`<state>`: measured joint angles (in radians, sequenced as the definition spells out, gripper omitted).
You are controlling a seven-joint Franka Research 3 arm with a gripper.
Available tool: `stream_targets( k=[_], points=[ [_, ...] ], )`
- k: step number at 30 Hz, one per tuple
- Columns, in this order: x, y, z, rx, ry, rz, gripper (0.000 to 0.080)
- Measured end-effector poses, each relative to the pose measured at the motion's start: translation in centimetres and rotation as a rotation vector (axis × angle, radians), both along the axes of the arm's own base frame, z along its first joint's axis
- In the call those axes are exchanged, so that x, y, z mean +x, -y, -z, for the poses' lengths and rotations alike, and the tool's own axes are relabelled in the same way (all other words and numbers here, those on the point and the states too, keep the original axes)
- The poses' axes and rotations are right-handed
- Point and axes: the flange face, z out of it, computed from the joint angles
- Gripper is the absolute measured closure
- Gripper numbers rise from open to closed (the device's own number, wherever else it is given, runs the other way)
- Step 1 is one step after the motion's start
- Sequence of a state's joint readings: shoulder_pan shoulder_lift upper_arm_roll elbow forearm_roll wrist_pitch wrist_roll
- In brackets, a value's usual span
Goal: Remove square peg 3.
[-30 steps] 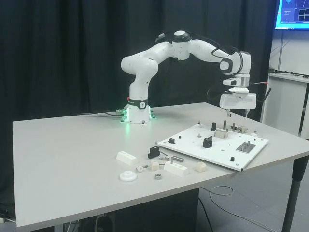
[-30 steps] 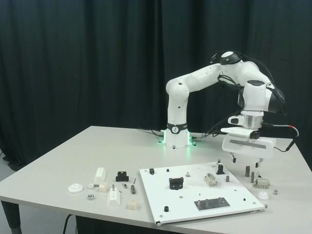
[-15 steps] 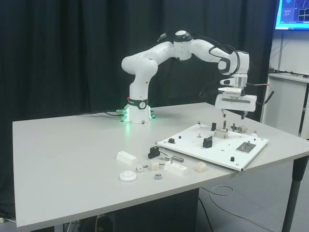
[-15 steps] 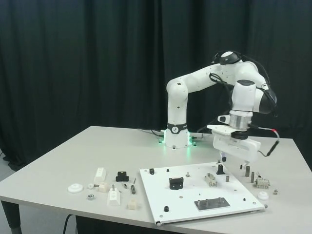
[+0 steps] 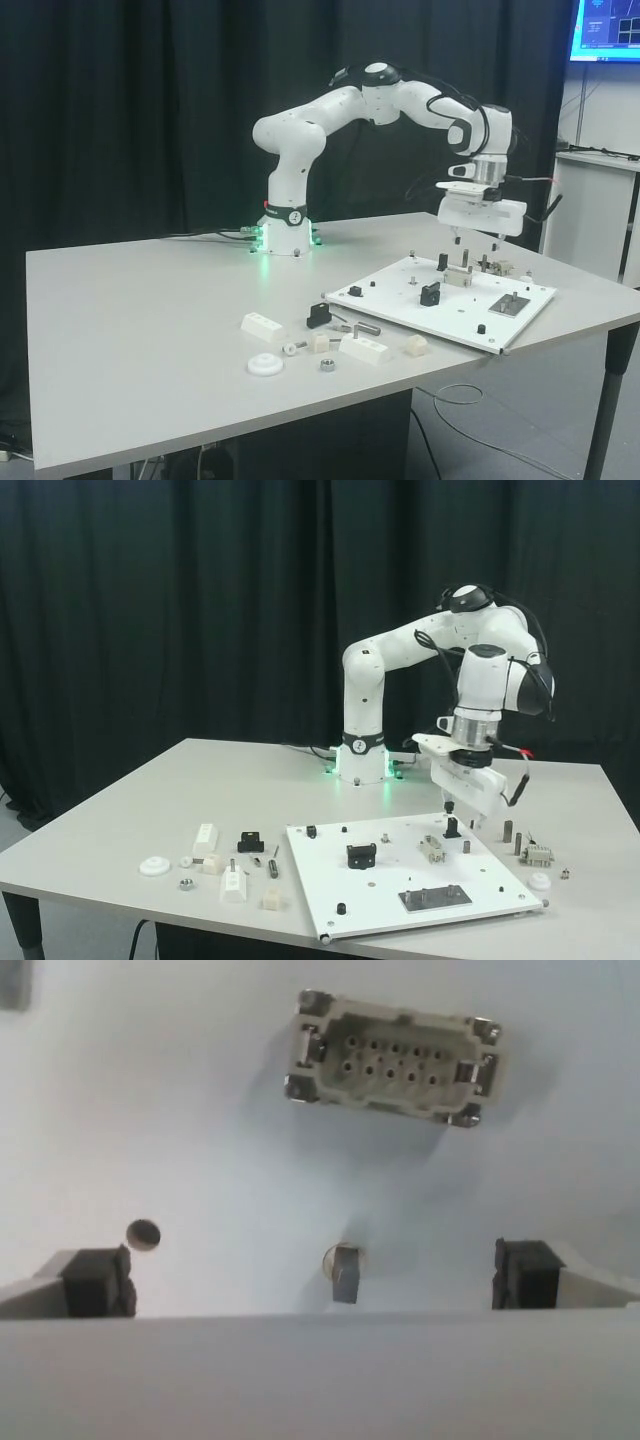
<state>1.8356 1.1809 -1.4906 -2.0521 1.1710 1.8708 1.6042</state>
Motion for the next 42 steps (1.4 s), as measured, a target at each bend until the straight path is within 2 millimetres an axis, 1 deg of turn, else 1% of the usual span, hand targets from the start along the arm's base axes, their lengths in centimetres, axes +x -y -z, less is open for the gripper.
stream_targets(
  k=[12,18,31,42],
  points=[
    [-0.3,0.1,0.7,0.046,-0.038,0.107,0.0003],
    [-0.5,-0.1,1.1,0.057,-0.049,0.123,0.0003],
    [-1.2,-0.5,3.2,0.068,-0.077,0.154,0.0003],
    [-1.2,-0.8,4.3,0.064,-0.051,0.169,0.0003]
  ],
)
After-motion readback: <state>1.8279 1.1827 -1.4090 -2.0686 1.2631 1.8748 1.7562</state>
